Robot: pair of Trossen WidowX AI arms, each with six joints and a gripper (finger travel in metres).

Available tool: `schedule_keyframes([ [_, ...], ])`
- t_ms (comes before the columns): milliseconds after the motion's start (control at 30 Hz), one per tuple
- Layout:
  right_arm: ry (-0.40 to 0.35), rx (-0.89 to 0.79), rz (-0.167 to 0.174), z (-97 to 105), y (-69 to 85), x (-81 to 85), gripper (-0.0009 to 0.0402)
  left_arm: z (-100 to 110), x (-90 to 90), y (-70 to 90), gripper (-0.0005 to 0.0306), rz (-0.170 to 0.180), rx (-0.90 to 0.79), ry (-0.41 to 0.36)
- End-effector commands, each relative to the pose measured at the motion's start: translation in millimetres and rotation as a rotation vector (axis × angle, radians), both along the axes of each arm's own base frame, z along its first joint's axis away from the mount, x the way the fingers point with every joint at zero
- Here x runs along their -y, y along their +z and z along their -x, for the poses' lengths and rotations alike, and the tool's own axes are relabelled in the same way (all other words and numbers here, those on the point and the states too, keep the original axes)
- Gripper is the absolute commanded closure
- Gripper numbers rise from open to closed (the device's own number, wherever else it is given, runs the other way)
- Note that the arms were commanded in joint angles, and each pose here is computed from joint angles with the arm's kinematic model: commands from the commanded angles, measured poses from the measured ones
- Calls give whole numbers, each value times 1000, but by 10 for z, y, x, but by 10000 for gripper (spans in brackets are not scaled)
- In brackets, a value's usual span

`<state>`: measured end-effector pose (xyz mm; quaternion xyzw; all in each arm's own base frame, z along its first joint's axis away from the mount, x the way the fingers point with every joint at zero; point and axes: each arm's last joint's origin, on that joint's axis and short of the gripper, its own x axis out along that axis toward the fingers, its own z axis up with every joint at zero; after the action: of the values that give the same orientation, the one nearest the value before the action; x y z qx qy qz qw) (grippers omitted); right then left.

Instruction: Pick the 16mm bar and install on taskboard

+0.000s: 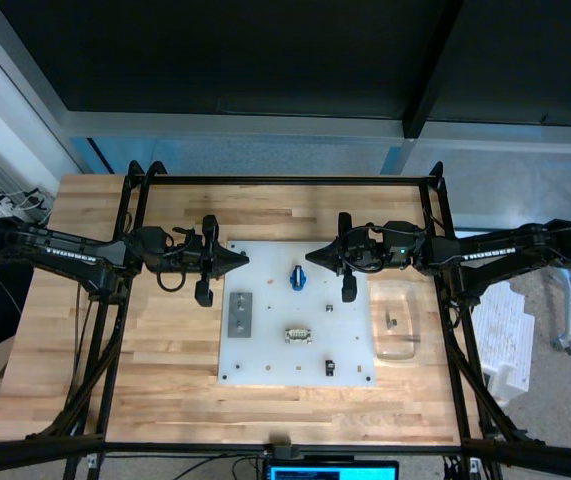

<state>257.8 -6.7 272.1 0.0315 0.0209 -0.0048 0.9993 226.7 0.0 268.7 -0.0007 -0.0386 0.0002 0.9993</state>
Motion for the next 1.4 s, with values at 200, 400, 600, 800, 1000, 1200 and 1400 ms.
schedule_keyframes([
  [200,0,46,1,-19,108,0,393,-1,1,-1,300,0,0,0],
  [400,32,47,0,-17,109,-10,393,-1,1,-1,300,0,0,0],
  [600,37,5,-12,-13,73,-16,393,-1,0,-1,300,0,0,0],
  [800,38,-137,-18,-33,127,-23,393,-1,1,-1,300,0,0,0],
  [1000,41,-318,-22,-24,294,-35,393,-1,1,-1,300,0,0,0],
  [1200,58,-483,-19,46,413,-107,393,-1,0,-1,300,0,0,0],
  [1400,49,-602,-29,125,480,-146,393,-1,0,-1,300,0,0,0],
])
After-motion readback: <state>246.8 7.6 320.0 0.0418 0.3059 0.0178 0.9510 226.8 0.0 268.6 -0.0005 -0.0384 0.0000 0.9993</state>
